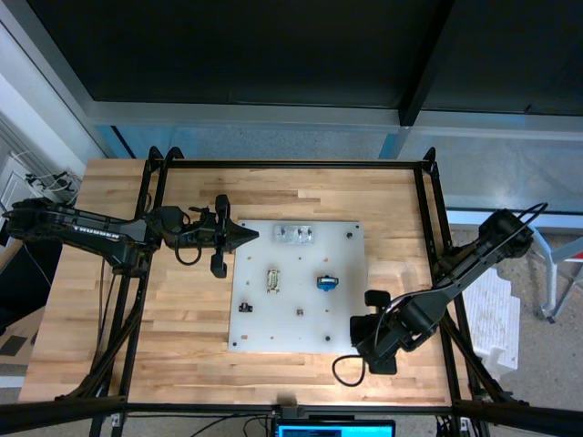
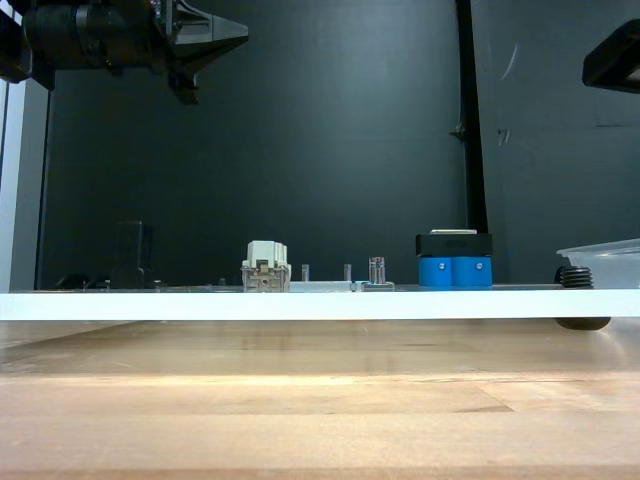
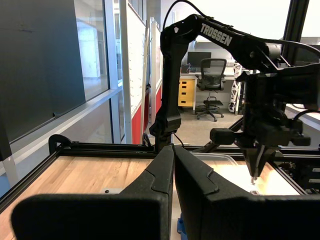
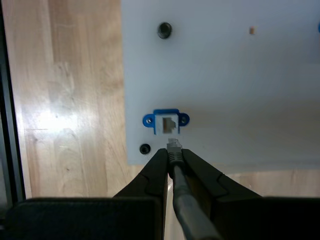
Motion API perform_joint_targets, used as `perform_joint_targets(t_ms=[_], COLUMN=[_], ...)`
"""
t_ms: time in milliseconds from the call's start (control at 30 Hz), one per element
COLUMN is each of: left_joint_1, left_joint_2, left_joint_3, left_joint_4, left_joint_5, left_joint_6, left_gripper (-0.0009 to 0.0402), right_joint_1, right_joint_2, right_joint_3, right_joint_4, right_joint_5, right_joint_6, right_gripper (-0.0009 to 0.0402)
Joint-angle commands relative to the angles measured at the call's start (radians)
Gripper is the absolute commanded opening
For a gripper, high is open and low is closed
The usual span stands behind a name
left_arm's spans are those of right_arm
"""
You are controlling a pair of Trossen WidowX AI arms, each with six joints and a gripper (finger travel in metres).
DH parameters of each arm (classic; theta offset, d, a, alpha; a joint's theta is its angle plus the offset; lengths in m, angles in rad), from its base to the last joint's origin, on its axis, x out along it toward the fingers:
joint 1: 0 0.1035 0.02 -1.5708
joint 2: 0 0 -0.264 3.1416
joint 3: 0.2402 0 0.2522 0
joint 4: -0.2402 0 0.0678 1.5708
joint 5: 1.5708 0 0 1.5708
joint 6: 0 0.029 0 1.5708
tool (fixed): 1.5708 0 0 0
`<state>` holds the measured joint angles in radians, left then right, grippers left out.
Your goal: Pick the RJ45 connector and install on taskboard
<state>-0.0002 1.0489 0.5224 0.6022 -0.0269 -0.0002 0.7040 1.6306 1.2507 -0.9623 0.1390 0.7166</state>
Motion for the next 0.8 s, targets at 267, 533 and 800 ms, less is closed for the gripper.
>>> perform_joint_targets(t_ms=[267, 533, 800], left_joint_1=[0.000, 0.000, 0.000], left_joint_2=[0.000, 0.000, 0.000], left_joint_3=[0.000, 0.000, 0.000], left_joint_4=[0.000, 0.000, 0.000], left_joint_5=[0.000, 0.000, 0.000], left_joint_6=[0.000, 0.000, 0.000], left_gripper=[0.0000, 0.0000, 0.0000], right_joint_1=[-0.006, -0.011, -0.011], right_joint_2=[0.037, 0.053, 0.053], right_joint_3=[0.014, 0.014, 0.013], right_joint_4=[0.022, 0.038, 0.028], right_joint_5=[0.000, 0.003, 0.011], right_joint_6=[-0.022, -0.027, -0.027], right_gripper=[0.0000, 0.0000, 0.0000])
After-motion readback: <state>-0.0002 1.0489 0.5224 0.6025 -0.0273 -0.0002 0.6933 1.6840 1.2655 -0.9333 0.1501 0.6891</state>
